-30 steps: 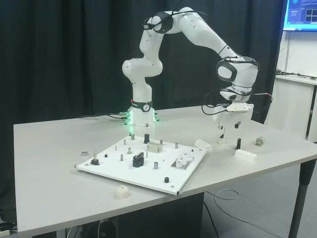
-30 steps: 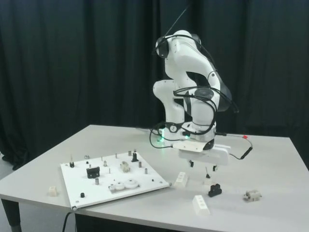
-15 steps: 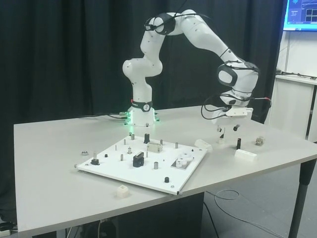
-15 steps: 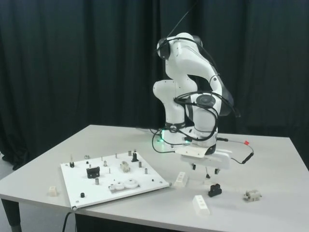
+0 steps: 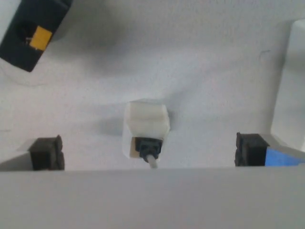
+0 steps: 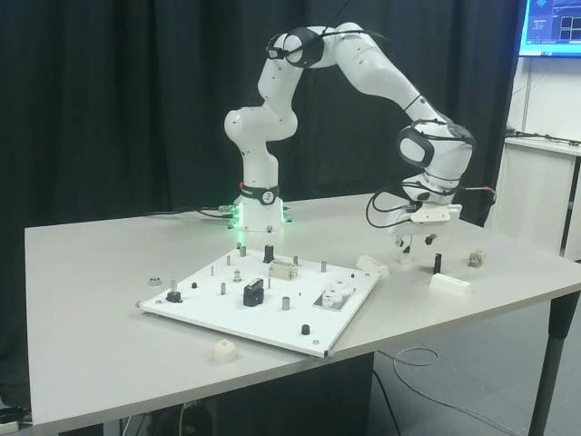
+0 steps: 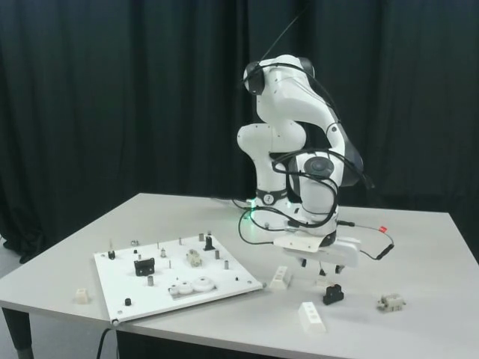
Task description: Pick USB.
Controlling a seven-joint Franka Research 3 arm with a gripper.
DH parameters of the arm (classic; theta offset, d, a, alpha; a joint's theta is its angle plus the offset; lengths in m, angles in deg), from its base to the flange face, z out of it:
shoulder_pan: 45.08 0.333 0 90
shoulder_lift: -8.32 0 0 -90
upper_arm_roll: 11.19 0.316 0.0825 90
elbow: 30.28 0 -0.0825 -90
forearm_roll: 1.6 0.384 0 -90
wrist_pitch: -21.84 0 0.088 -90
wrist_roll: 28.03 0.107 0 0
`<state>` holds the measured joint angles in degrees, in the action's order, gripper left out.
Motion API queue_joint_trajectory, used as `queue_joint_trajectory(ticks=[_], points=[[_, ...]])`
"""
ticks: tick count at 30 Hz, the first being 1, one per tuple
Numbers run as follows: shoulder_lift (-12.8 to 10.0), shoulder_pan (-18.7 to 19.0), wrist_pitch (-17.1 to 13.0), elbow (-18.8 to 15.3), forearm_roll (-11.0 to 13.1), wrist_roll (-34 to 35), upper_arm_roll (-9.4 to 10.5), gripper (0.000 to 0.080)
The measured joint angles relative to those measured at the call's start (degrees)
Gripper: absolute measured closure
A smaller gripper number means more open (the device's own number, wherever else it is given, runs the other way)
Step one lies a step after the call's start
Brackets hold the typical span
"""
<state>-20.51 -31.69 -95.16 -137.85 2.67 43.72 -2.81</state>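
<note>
The USB plug (image 5: 148, 148) is standing upright in a small white block (image 5: 146, 125) on the grey desk (image 5: 205, 71), directly under the wrist camera and midway between the two black fingertips (image 5: 46, 153), so the jaws (image 5: 147, 155) are spread wide and holding nothing. In the room views the gripper (image 6: 418, 238) is hovering low over that block, near the white board (image 6: 263, 304) and a black clip (image 7: 333, 293). To do this step well, the arm should be descending straight, keeping the plug centred, and pinching its black body rather than the thin stem or the block. No brand, label or readable writing is showing anywhere
</note>
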Motion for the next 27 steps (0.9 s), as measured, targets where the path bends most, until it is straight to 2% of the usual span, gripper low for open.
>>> queue_joint_trajectory(ticks=[27], points=[[-1.9,1.3,0.6,0.0,1.0,0.1,0.01,0.0003]])
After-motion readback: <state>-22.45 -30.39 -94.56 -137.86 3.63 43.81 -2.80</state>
